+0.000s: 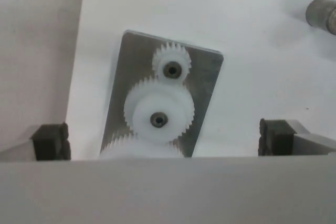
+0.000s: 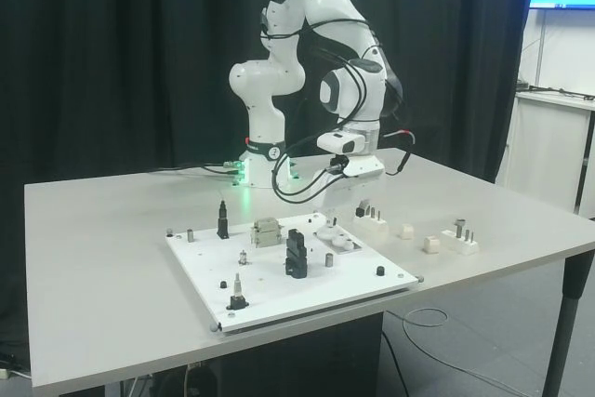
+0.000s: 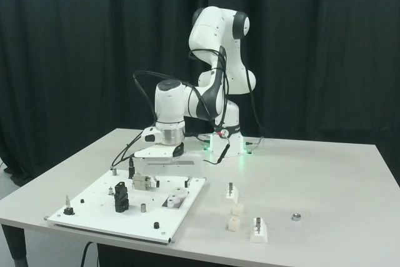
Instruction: Pick square peg 3.
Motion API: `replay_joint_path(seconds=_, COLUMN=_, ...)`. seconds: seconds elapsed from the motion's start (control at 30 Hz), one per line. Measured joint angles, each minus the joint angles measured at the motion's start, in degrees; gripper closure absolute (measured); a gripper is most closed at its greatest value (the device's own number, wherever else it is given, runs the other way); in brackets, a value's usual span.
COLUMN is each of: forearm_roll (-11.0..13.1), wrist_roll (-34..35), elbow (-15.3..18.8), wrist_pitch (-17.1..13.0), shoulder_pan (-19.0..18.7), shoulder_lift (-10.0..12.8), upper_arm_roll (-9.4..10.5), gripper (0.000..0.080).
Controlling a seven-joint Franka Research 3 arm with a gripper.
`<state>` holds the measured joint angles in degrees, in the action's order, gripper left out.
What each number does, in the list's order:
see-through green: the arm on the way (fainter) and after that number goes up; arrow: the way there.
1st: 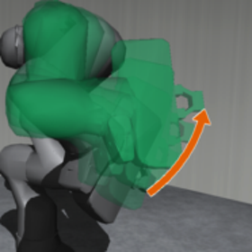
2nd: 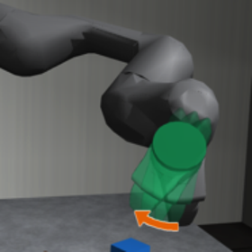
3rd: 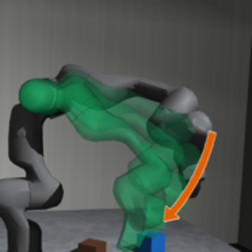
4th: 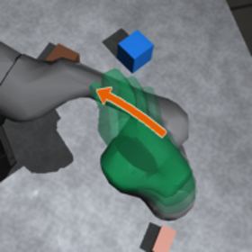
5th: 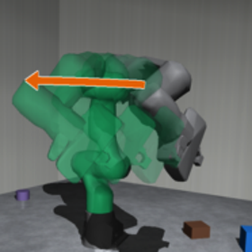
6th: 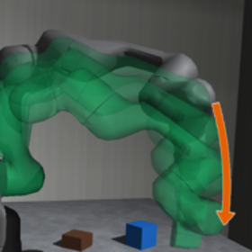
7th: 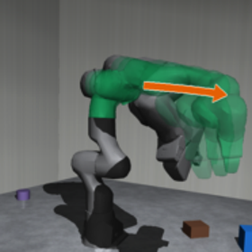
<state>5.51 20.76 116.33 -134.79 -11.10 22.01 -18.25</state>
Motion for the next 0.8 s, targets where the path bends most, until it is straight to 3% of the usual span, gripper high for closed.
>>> replay_joint_path(seconds=0.8, forearm_roll=0.07, wrist_roll=0.99, elbow=-1.58, wrist_pitch=0.17, shoulder_pan=-0.39, shoulder_lift=-0.12, upper_arm_roll=0.08, gripper=0.0003)
